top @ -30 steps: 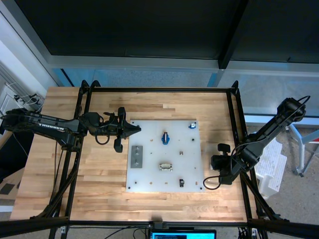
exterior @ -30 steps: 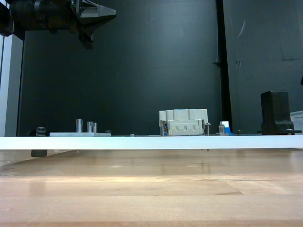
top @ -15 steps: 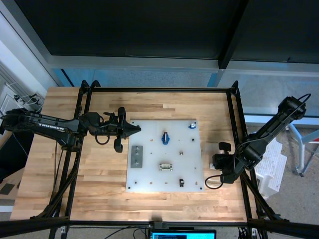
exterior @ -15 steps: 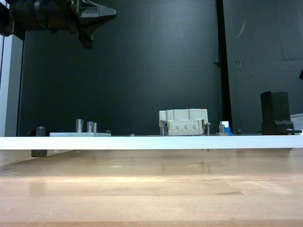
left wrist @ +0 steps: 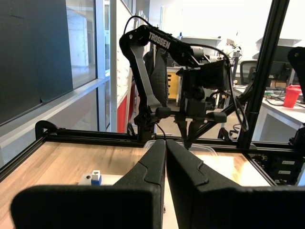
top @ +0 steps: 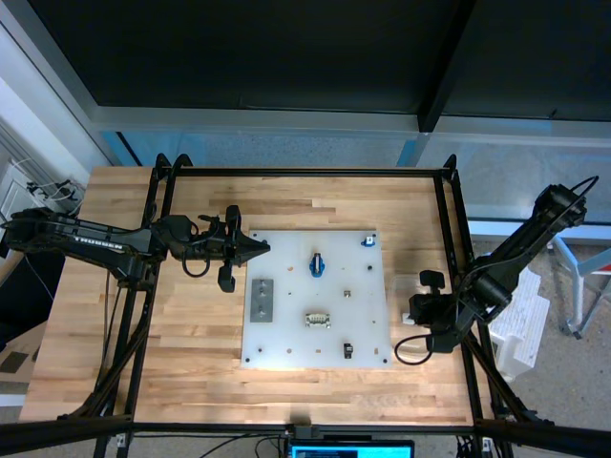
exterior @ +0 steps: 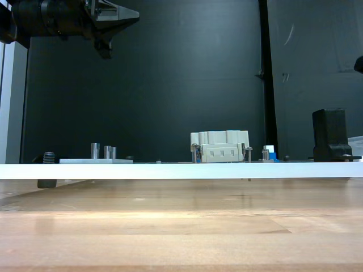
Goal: Pick the USB connector and install on taskboard
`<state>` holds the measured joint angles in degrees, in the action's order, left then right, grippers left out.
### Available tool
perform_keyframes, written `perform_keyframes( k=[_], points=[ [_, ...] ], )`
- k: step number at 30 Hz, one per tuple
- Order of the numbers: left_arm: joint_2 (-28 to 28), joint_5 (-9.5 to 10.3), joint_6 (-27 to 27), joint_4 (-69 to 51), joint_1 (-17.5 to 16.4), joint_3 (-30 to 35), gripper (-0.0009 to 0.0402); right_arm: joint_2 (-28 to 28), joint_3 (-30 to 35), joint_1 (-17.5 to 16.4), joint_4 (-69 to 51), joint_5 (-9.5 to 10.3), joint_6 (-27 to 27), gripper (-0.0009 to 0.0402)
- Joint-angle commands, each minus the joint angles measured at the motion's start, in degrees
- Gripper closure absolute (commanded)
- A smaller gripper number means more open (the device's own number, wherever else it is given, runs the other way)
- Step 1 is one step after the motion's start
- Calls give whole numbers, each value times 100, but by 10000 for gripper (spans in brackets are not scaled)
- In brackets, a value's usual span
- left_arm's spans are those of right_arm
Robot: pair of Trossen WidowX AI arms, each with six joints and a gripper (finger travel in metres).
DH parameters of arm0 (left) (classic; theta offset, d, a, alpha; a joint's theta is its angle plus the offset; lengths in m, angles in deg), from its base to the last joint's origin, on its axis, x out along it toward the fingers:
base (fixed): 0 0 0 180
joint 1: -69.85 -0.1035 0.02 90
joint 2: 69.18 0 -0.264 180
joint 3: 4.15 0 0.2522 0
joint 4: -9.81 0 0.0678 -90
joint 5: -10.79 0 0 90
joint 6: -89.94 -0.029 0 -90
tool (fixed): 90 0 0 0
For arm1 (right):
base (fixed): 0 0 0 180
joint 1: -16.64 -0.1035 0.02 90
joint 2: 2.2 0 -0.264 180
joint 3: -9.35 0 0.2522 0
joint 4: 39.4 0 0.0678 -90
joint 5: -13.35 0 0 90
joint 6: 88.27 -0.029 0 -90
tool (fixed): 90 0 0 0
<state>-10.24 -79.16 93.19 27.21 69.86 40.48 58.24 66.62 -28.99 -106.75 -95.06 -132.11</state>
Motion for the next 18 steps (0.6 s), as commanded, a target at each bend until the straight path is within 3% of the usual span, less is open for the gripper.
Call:
perform_keyframes(
  k=[1,18],
  points=[
    [2,0,-2,2,-2,2,393,94,175,0,-4,-2,35,393],
    [2,0,-2,2,-2,2,393,1598,1578,514,7,50,431,393]
  ],
)
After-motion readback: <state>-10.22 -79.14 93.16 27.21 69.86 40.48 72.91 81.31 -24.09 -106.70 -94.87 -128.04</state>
